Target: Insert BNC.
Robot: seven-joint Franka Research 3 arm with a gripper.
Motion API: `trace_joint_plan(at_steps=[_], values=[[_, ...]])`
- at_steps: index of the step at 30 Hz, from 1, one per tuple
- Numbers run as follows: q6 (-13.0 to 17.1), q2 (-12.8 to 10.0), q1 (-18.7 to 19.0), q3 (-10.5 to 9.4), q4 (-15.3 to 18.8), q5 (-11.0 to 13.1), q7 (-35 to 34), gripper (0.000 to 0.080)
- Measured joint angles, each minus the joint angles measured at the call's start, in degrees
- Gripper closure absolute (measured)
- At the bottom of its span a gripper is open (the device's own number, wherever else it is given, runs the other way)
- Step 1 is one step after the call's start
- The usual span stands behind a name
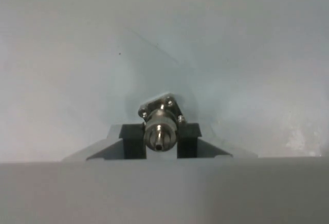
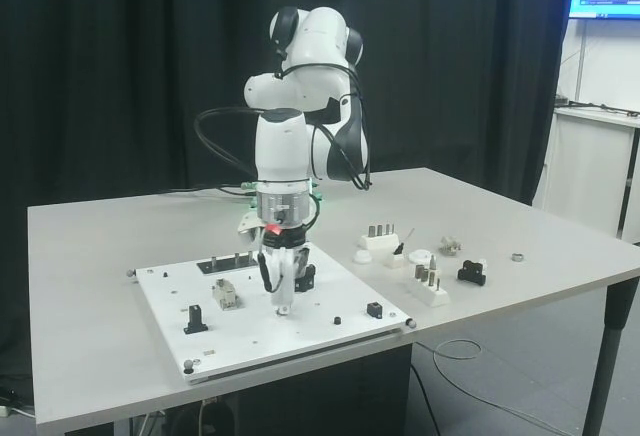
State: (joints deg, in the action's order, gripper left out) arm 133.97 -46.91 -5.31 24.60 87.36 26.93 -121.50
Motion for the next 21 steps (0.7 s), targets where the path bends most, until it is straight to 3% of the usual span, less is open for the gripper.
trace_joint_plan(at_steps=[21], values=[[0.1, 0.0, 0.1, 0.12, 0.0, 0.2, -4.2, 0.0677]])
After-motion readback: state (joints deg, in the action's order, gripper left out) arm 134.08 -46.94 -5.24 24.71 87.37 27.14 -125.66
